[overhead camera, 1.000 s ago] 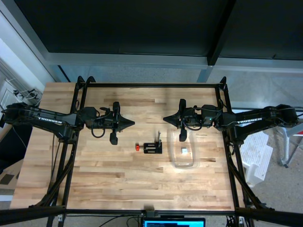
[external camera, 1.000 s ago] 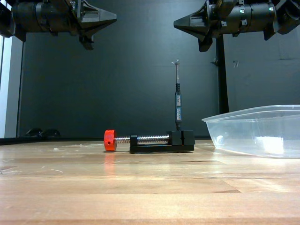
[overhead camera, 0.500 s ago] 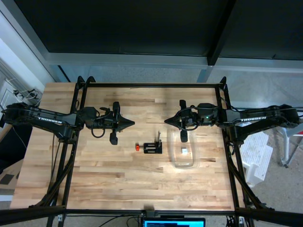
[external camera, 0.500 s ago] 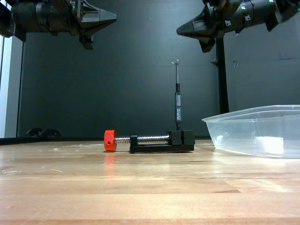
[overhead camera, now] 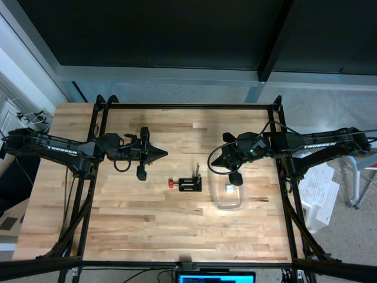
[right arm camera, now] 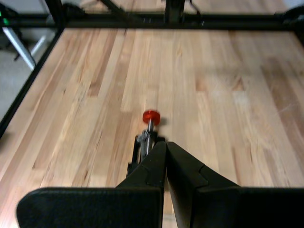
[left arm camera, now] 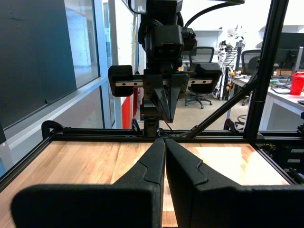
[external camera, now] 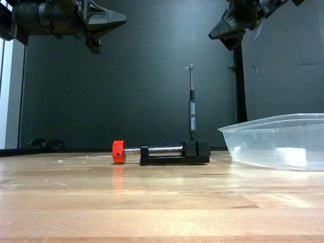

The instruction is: Remove the USB-C connector from taskboard and place in the container

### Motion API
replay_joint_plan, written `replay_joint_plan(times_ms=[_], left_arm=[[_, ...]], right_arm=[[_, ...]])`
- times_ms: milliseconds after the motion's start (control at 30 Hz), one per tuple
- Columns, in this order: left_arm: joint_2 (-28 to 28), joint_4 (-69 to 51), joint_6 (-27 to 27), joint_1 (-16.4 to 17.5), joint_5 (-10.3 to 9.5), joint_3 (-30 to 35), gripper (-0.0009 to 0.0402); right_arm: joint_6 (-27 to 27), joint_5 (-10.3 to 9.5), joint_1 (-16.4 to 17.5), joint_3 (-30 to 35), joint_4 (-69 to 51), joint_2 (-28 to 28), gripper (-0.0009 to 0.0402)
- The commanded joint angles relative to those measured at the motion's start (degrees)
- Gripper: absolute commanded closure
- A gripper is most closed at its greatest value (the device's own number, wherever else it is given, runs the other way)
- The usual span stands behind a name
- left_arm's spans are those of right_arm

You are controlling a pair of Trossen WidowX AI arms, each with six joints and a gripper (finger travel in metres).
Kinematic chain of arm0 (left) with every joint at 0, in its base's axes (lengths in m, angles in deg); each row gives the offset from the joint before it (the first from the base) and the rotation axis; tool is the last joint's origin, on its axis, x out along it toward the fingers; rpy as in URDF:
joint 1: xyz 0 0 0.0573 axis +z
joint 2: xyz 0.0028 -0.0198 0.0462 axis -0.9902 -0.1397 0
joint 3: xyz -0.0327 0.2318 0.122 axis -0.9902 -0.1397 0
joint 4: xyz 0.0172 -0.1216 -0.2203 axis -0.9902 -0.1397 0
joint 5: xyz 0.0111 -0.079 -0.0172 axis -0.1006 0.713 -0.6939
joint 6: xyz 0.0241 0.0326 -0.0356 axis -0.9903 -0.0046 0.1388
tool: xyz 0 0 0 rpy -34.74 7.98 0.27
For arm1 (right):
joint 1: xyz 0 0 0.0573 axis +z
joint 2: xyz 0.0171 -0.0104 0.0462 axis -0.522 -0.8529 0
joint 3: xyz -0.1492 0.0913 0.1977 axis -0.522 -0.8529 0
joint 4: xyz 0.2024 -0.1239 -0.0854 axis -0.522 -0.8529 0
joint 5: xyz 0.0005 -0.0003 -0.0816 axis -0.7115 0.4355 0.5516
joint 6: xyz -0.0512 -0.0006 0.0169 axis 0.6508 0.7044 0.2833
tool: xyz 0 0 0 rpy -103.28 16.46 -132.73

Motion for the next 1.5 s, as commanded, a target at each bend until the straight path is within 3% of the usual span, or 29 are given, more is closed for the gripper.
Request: replay_joint_plan(times_ms=[33,233,367,900,1033,1500], left_arm=[[0.0,0.0,0.0,0.0,0.02,0.0,0.0393],[0.0,0.0,0.0,0.0,0.0,0.0,0.0393],[0.0,0.0,0.0,0.0,0.02,0.0,0.0393],[0.0,0.0,0.0,0.0,0.02,0.0,0.0393],[0.0,0.0,0.0,0.0,0.02,0.0,0.0393],[0.0,0.0,0.0,0.0,0.0,0.0,0.0393]], right_arm=[[-0.2,0.04,0.6,2.5,-4.0,-1.5,0.0393],[-0.8,0.2,0.9,6.0,-10.9,-4.3,0.0393],[-1.1,2.08,1.0,8.2,-14.7,-7.3,0.0383],[-4.4,3.54,2.2,19.9,-23.4,-20.5,0.0232],[-4.9,6.08,2.7,23.3,-26.4,-23.7,0.0221],[-6.8,7.52,5.0,24.9,-26.4,-29.6,0.022]])
